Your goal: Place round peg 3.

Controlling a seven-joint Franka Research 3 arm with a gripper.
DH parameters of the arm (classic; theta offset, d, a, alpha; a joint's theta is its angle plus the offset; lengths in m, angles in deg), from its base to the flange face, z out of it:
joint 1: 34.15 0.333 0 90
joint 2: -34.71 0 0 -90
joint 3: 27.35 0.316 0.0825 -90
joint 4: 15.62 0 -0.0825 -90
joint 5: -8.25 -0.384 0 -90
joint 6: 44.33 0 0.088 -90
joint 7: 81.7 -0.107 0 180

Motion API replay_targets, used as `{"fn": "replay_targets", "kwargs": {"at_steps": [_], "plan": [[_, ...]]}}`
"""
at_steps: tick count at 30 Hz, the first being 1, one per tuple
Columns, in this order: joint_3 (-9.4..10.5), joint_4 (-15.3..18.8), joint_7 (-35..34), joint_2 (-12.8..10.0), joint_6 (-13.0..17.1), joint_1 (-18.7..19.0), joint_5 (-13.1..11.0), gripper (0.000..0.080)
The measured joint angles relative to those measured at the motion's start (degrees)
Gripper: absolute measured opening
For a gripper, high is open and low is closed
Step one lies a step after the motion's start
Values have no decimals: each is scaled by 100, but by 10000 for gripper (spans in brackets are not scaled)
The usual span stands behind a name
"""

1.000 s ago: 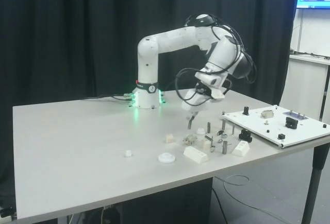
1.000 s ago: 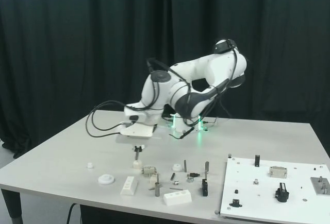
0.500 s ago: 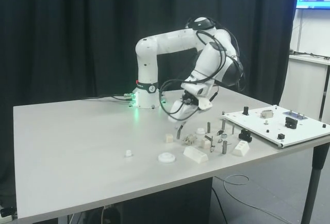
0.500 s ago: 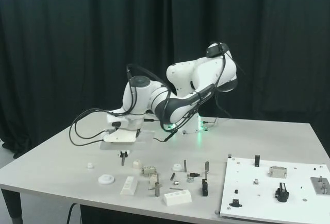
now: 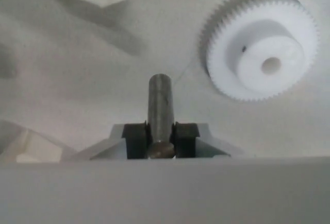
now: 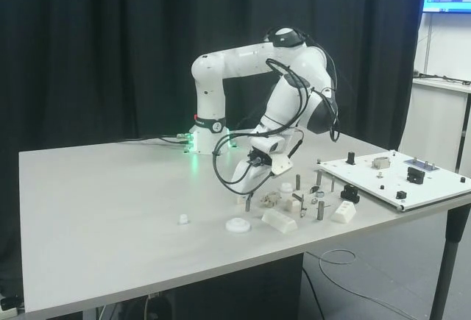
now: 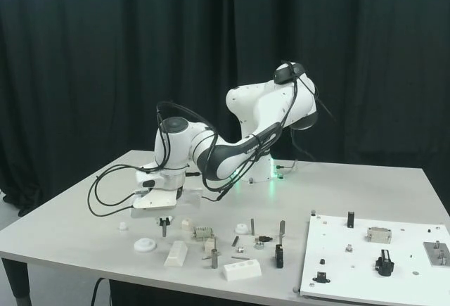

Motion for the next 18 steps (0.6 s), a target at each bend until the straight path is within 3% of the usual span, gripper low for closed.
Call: {"fn": "replay_targets", "kwargs": {"at_steps": [18], "plan": [[78, 11, 0, -7, -119, 5, -87, 111]]}}
